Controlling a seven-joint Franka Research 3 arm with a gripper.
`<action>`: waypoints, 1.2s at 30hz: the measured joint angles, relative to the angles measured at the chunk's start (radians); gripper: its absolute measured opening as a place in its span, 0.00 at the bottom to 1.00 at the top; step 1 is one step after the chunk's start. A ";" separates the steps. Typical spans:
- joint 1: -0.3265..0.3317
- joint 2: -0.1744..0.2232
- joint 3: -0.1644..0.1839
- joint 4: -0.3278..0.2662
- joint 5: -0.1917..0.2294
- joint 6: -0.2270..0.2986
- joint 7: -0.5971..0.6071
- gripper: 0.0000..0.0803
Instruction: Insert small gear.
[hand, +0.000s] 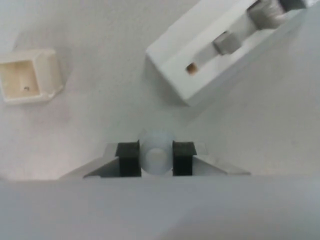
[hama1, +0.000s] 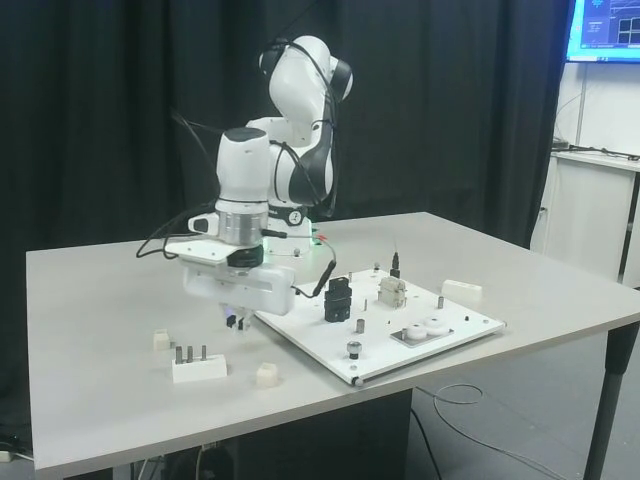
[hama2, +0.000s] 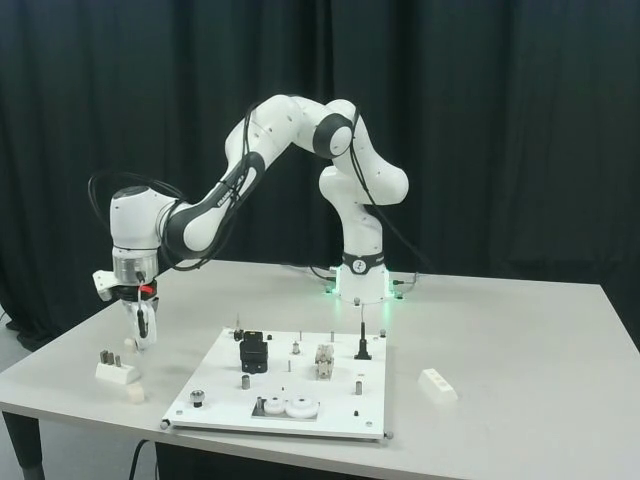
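Note:
My gripper (hand: 156, 159) is shut on a small white gear (hand: 155, 147), which sits between the two black finger pads (hand: 128, 159). In the room views the gripper (hama1: 233, 322) (hama2: 143, 338) hangs just above the grey table, left of the white assembly board (hama1: 440, 345) (hama2: 310, 385). A white holder block (hand: 175, 65) (hama1: 198, 370) (hama2: 117, 374) with short grey pegs lies on the table near the gripper. Two white gears (hama1: 421, 330) (hama2: 286, 406) rest on a plate at the board's front edge.
A small hollow white cube (hand: 27, 75) lies on the table near the holder block, and small white cubes (hama1: 266, 374) (hama1: 160, 340) show beside it. The board carries a black part (hama1: 338, 298) (hama2: 253, 352) and several pegs. A white block (hama1: 461, 289) (hama2: 438, 384) lies beyond the board.

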 joint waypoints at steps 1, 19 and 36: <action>0.000 0.000 -0.002 0.001 -0.004 0.000 0.003 0.16; 0.000 0.000 -0.024 0.031 -0.046 -0.015 0.023 0.16; -0.004 0.000 -0.051 0.079 -0.046 -0.073 0.034 0.16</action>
